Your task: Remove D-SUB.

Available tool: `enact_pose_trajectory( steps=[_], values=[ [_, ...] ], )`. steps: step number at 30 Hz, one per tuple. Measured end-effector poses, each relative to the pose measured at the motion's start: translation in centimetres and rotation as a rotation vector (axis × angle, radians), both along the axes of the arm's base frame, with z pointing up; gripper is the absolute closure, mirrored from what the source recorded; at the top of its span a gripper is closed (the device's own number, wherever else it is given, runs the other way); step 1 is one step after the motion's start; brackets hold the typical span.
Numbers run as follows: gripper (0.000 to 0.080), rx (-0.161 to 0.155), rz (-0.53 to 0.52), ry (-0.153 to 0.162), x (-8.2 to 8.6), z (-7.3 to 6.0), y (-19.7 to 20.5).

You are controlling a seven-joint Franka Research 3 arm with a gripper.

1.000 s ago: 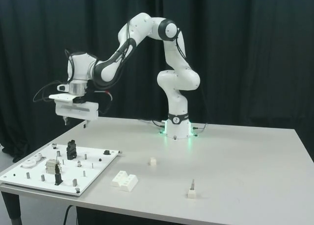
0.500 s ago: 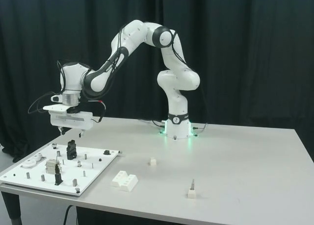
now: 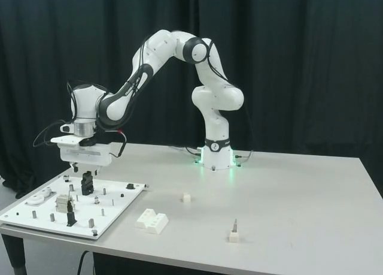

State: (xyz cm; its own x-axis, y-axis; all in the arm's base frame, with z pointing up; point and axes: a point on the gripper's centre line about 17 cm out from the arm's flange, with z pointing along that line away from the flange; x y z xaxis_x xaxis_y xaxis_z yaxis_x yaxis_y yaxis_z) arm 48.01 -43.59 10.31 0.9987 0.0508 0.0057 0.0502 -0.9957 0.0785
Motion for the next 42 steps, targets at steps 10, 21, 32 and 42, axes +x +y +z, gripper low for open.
enact_pose_trajectory(
  steps=[10,21,32,42],
  values=[
    [0.0003,-0.003,-0.003,0.006,0.6,-1.5,-0.4],
    [0.0126,-0.004,0.0,0.011,1.1,-2.4,-0.6],
    [0.0452,0.016,-0.006,0.015,1.4,-2.7,0.0],
    [0.0646,0.036,-0.01,0.017,1.4,-2.2,0.1]
  ],
)
